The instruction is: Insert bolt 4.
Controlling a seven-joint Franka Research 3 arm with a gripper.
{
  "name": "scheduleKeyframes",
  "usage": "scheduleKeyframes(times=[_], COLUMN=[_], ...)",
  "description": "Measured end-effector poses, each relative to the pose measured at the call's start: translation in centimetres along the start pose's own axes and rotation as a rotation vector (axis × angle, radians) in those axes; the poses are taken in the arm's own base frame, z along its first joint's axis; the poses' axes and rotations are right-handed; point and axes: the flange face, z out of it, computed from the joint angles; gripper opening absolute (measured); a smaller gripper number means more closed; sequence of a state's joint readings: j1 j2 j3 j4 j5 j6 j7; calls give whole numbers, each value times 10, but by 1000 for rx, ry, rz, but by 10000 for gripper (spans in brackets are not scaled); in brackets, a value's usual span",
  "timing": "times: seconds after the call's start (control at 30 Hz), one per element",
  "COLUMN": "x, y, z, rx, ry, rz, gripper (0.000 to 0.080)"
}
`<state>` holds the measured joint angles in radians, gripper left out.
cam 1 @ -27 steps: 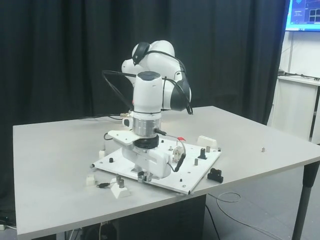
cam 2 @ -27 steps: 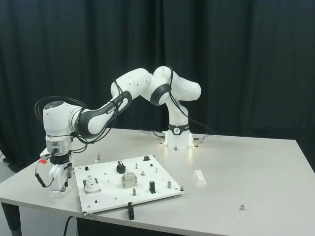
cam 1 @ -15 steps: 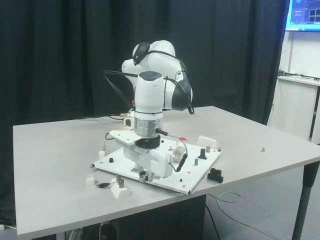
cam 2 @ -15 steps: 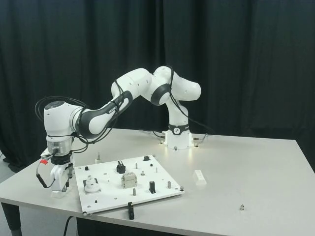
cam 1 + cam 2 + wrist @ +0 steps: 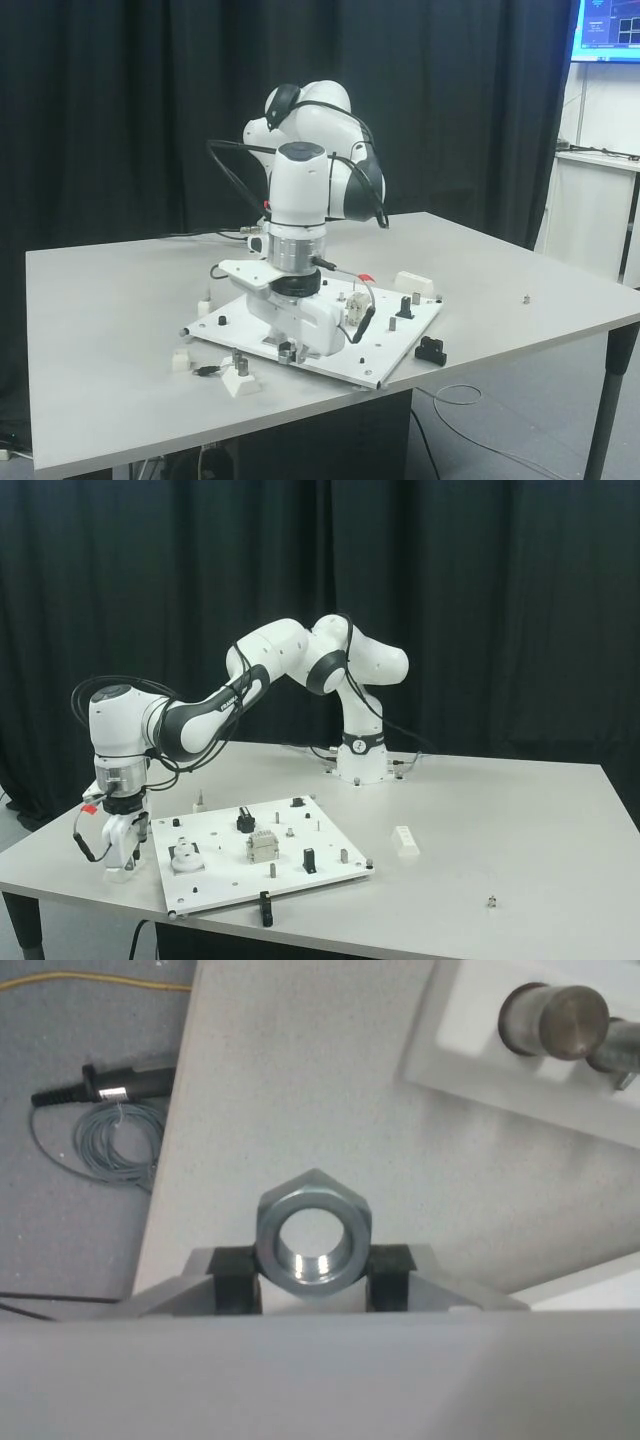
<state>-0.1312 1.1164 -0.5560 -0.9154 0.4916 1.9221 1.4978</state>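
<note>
The end effector (image 5: 312,1278) pinches a hex-headed bolt (image 5: 313,1230) between its two black pads (image 5: 234,1278), one on each flat side of the head. In the wrist view the threaded bore of the head faces the camera, so the bolt's long axis runs along the tool axis, pointing straight down at the desk (image 5: 330,1080). The shank itself is hidden behind the head.

In both room views the end effector (image 5: 117,855) hangs just above the desk (image 5: 500,810) near its edge, beside the outer edge of the white board (image 5: 330,865) and off the board itself. A small white holder (image 5: 520,1070) with a grey peg (image 5: 553,1018) stands near the bolt, apart from it.

The target hole for bolt 4 cannot be identified from these views. As a judgement, the hole lies on the board, sideways from the end effector toward the arm's base (image 5: 360,765). The coming move therefore calls for a lateral carry over the board with the bolt kept vertical, then a straight descent. A tilt of the bolt in the pads would risk a jam at the hole mouth.
</note>
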Motion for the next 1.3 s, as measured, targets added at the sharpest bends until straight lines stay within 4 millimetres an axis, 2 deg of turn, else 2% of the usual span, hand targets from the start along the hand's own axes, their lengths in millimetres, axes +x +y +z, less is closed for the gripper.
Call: scheduleKeyframes(times=[0.57,0.9,1.3], x=[4,14,30], y=[3,14,27], z=[-7,-17,-18], rx=[-29,-120,-232], ry=[35,98,150], rz=[9,25,52], gripper=[223,223,223])
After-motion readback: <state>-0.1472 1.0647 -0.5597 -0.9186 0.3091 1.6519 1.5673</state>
